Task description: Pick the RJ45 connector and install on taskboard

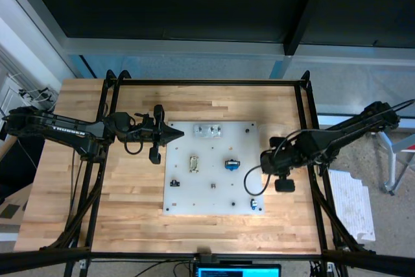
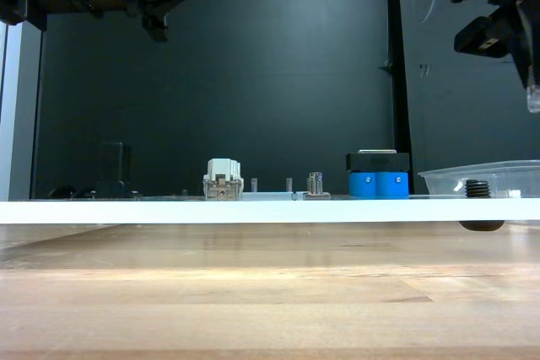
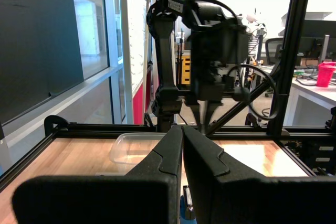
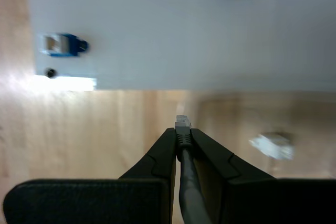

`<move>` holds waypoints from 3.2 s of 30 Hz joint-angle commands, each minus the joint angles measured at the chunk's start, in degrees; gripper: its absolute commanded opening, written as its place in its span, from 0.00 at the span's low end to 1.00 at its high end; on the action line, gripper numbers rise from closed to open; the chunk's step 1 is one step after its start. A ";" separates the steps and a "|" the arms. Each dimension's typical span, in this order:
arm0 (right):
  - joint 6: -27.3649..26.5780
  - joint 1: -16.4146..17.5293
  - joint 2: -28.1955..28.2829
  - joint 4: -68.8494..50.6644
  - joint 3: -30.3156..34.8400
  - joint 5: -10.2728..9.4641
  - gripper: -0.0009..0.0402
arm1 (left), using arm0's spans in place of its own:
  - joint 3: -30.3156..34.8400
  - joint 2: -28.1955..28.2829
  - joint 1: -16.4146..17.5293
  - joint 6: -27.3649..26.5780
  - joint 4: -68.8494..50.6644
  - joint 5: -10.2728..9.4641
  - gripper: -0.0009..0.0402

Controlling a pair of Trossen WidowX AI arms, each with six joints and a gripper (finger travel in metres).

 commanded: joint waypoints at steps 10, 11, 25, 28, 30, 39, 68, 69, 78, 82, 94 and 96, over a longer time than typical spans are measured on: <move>10.01 7.89 7.23 3.58 2.01 1.29 0.02 | 0.02 0.00 0.00 0.00 0.00 0.00 0.02; 10.16 8.26 7.91 3.52 2.73 1.46 0.02 | 0.02 0.02 0.00 0.00 0.00 0.00 0.02; 11.32 11.17 16.87 3.13 10.99 1.51 0.02 | 0.02 0.00 0.00 0.00 0.00 0.00 0.02; 11.61 11.45 18.49 3.06 12.28 1.51 0.02 | 0.02 0.02 0.00 0.00 0.00 0.00 0.02; 11.63 11.52 19.63 2.97 13.27 1.49 0.02 | 0.02 0.02 0.00 0.00 0.00 0.00 0.02; 11.67 11.69 23.15 2.93 16.41 1.49 0.02 | 0.02 0.02 0.00 0.00 0.00 0.00 0.02; 12.85 12.72 26.47 4.90 16.83 1.01 0.02 | 0.02 0.02 0.00 0.00 0.00 0.00 0.02; 12.87 12.76 26.47 4.90 16.83 1.01 0.02 | 0.02 0.02 0.02 0.00 0.00 0.00 0.02; 12.85 13.14 26.47 4.83 16.65 1.03 0.02 | 0.02 0.02 0.00 0.00 0.00 0.00 0.02; 13.09 13.25 26.47 4.87 16.39 1.03 0.02 | 0.02 0.02 0.02 0.00 0.00 0.00 0.02; 13.05 13.27 26.45 6.27 15.06 1.05 0.02 | 0.02 0.02 0.00 0.00 0.00 0.00 0.02; 12.92 13.25 26.43 6.27 15.06 1.05 0.02 | 0.02 0.02 0.00 0.00 0.00 0.00 0.02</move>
